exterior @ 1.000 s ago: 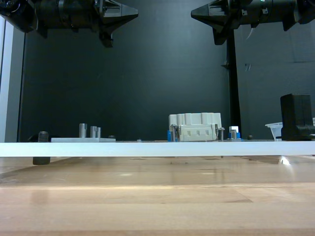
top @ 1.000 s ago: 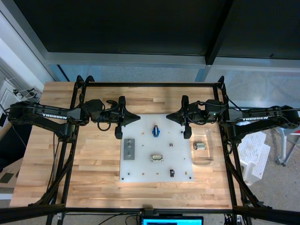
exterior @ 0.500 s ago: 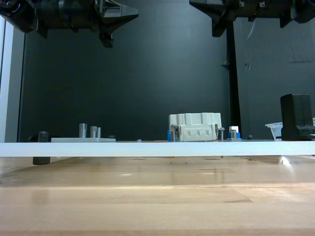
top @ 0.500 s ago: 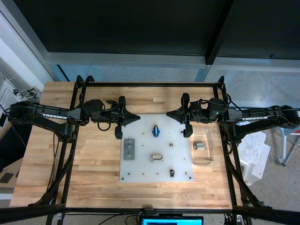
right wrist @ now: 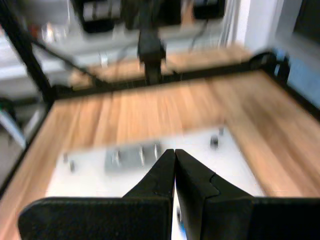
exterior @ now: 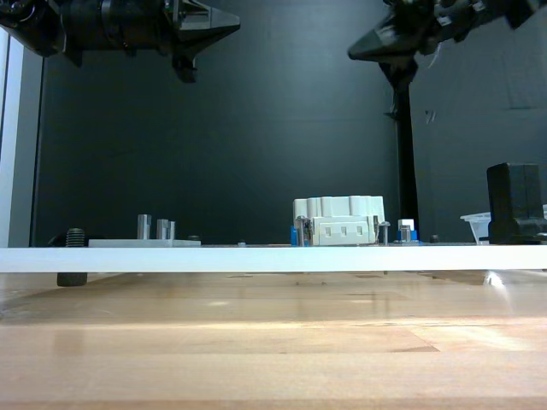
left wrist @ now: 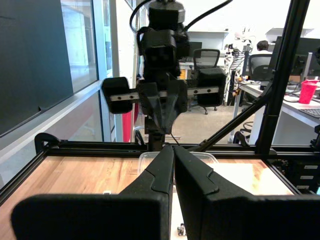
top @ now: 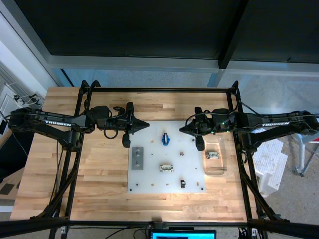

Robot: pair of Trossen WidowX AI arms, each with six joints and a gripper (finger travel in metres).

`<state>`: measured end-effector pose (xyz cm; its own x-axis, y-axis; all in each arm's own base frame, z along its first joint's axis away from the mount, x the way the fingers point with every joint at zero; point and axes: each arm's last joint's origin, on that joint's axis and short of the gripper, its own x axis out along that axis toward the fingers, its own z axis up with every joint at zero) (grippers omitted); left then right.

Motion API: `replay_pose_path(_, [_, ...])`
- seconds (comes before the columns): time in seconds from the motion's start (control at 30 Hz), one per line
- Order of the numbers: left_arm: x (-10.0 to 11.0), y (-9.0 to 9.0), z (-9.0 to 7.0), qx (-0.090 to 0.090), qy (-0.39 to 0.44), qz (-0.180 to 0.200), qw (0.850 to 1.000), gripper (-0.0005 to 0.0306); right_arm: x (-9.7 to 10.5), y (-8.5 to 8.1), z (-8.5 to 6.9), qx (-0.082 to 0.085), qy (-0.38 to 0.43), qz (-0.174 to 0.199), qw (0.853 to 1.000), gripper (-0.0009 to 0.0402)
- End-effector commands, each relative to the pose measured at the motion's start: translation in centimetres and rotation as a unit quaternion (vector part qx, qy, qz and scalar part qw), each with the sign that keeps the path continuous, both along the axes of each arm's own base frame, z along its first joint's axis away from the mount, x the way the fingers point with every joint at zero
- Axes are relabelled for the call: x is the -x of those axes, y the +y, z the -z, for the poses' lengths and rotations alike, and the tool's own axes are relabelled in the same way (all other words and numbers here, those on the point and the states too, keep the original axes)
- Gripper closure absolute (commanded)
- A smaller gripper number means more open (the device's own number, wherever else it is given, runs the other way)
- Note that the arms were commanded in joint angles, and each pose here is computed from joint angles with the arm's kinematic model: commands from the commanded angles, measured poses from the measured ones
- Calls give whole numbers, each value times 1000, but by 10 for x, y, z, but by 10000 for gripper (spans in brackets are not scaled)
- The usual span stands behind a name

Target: Pick the HAN10E connector and install on the hub

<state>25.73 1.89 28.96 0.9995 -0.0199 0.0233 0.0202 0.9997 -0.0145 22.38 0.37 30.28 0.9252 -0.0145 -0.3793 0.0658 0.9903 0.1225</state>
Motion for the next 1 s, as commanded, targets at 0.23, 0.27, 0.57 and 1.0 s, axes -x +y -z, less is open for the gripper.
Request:
replay_pose_path(0.23, [0, 0, 0, 0, 0, 0, 1000, 300, 33, 6, 6, -16, 250, -60, 966, 393])
replay_pose_path(0.27, [0, 0, 0, 0, 0, 0, 1000, 300, 37, 6, 8, -17, 275, -61, 959, 393])
replay_pose_path(0.57, [0, 0, 0, 0, 0, 0, 1000, 300, 69, 13, 18, -10, 440, -79, 895, 390])
replay_pose_path(1.0, [0, 0, 0, 0, 0, 0, 1000, 300, 74, 26, 23, 7, 461, -85, 883, 194])
